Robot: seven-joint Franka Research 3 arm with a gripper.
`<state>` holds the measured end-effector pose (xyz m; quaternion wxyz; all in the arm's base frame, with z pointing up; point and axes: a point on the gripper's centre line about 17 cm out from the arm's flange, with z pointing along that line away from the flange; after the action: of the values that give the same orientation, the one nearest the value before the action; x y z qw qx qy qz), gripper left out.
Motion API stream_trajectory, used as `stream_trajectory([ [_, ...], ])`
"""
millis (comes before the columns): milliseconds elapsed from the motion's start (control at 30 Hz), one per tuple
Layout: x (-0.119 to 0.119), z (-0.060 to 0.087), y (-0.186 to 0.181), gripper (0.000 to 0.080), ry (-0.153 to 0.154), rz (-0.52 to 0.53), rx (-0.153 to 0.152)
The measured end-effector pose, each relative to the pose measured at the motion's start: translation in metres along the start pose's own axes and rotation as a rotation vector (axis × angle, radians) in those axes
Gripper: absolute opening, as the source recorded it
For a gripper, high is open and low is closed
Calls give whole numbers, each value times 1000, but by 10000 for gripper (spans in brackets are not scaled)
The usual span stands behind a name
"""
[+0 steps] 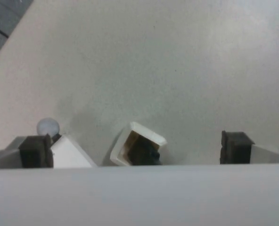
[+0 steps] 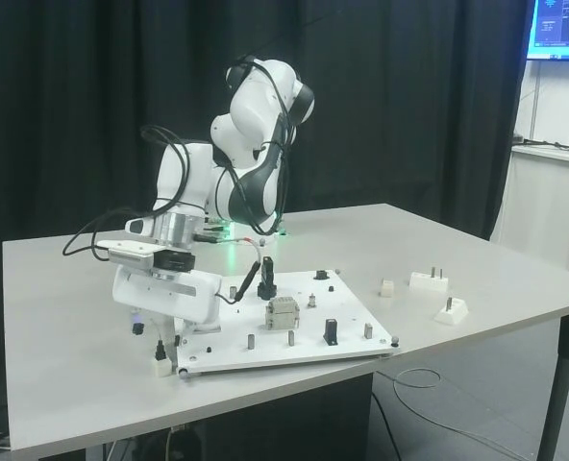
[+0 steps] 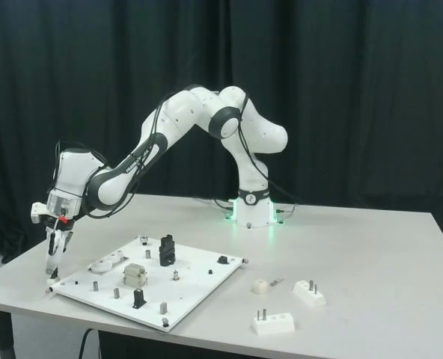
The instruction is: Place USB.
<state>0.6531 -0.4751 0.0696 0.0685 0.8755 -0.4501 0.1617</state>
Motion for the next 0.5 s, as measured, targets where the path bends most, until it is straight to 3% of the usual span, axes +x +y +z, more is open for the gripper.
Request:
stream_trajectory([
  [167, 5, -3, -1, 750, 9, -6, 1],
  [200, 7, -4, -2, 797, 11, -7, 1],
  [500, 18, -13, -5, 799, 25, -20, 3],
])
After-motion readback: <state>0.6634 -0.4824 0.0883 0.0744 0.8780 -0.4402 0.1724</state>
